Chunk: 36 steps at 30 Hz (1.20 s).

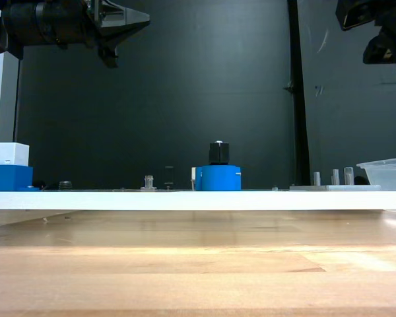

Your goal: Pick the 16mm cylinder and place it in the taskboard

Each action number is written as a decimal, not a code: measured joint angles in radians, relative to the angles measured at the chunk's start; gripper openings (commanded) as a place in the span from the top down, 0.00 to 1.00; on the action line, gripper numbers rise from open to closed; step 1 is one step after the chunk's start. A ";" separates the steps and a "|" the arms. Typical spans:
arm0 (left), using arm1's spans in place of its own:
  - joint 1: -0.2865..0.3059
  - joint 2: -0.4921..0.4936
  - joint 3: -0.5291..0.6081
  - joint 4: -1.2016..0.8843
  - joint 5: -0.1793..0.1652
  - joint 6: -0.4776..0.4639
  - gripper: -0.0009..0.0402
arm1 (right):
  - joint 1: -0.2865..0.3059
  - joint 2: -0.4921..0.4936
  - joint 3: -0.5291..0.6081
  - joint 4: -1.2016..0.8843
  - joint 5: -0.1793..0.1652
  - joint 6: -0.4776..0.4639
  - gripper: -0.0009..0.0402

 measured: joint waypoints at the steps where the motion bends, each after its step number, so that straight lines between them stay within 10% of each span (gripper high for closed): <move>1: 0.000 0.000 0.000 0.000 0.000 0.000 0.98 | 0.013 0.004 0.000 -0.002 0.002 0.010 0.98; 14: 0.000 0.000 0.000 0.000 0.000 0.000 0.98 | 0.142 0.106 -0.001 -0.006 0.053 0.034 0.94; 36: 0.000 0.000 0.000 0.000 0.000 0.000 0.98 | 0.161 0.121 -0.117 0.094 0.066 0.024 0.49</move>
